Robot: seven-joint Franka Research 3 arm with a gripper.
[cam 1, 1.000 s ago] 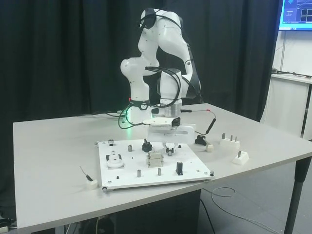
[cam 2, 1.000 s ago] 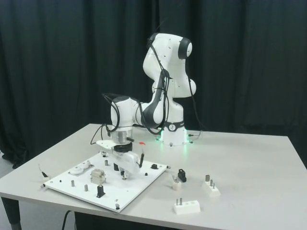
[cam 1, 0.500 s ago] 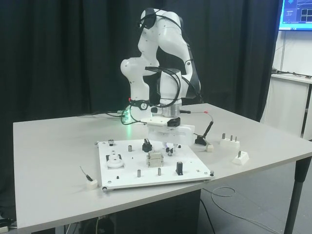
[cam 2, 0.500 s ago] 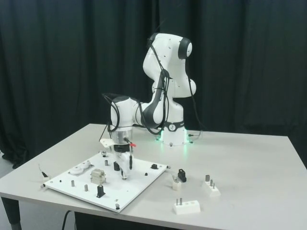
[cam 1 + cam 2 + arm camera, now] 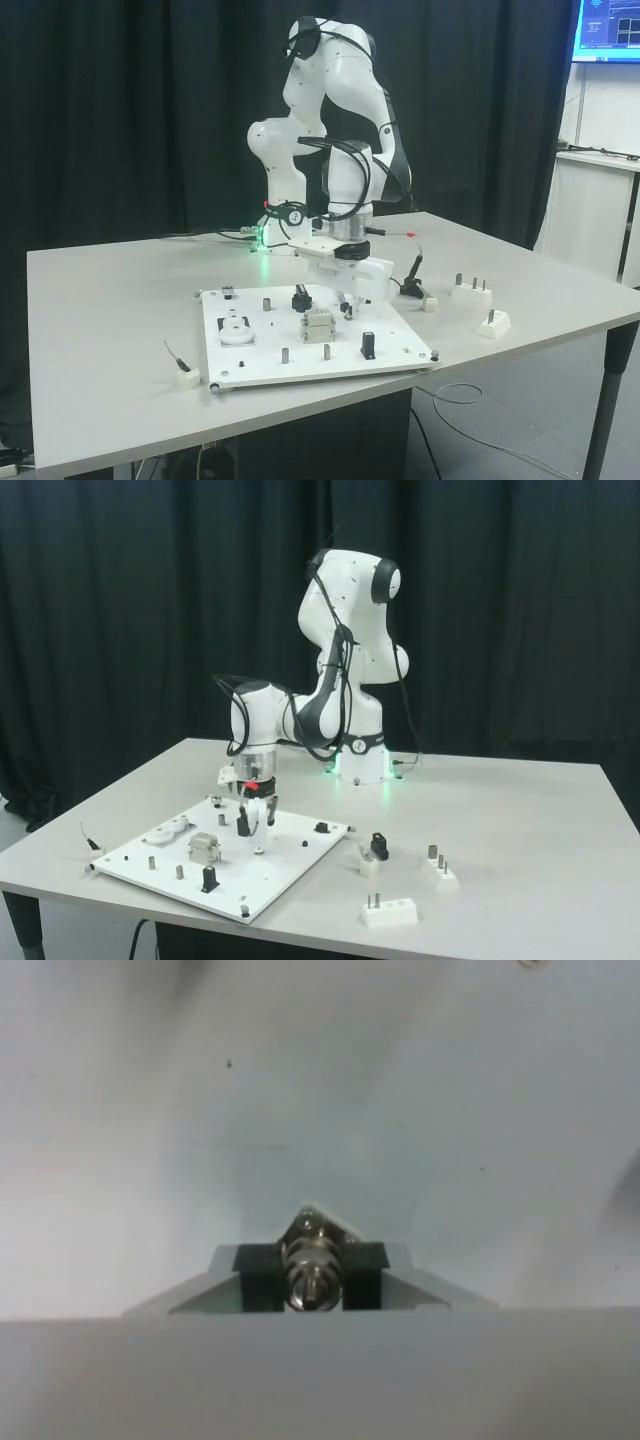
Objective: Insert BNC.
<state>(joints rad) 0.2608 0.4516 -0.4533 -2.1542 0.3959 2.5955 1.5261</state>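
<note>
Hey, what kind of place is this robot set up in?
Probably a robotics lab or test cell: a white arm bolted to a grey table, a white practice board of small connectors, and black curtains behind.

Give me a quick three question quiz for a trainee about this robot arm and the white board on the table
1. True or false: the gripper is over the white board.
2. What sits between the fingertips in the wrist view? A) a metal BNC connector B) a cable tie C) nothing
3. Fill in: the small white block with two upright pins stands on the grey ____, off the board.

Key
1. True; both room views show it above the board.
2. A; the BNC connector is framed by black fingers.
3. table.
</note>
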